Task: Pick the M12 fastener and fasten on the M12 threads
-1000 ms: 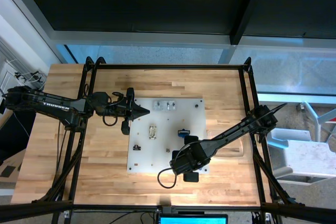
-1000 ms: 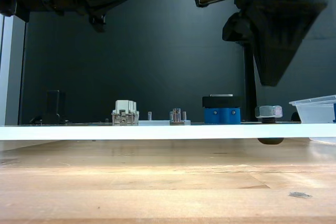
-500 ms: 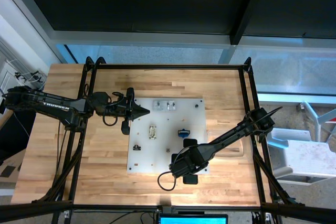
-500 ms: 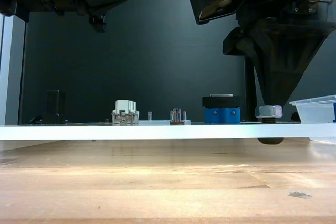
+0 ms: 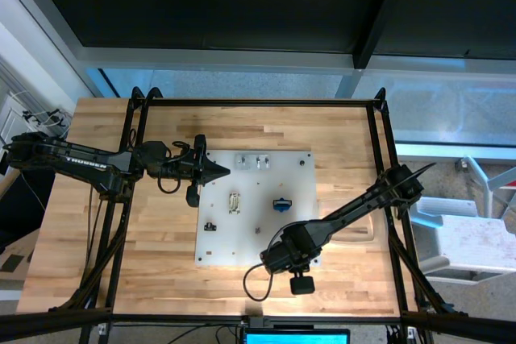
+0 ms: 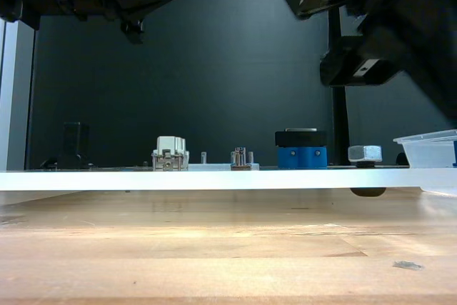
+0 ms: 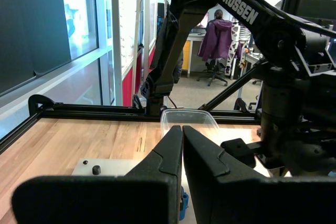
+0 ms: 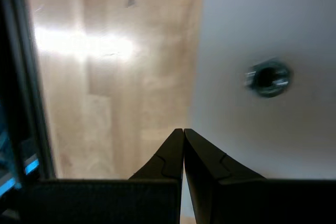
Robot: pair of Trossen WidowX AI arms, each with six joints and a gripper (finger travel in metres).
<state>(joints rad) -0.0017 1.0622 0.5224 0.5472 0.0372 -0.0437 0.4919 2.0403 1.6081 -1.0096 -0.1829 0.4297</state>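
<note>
Low view shows you the M12 nut [image 6: 365, 153] on its stud [image 6: 365, 164]; right gripper [image 8: 183, 129] raised nearby, closed empty; left gripper [image 7: 182, 127] closed, high at left.

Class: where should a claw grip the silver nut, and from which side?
Probably grip two opposite flats of the nut, coming straight down: it lies level on its upright stud. The right claw, shut and empty, hangs beside it over the board; left claw, shut, is parked far left.
</note>
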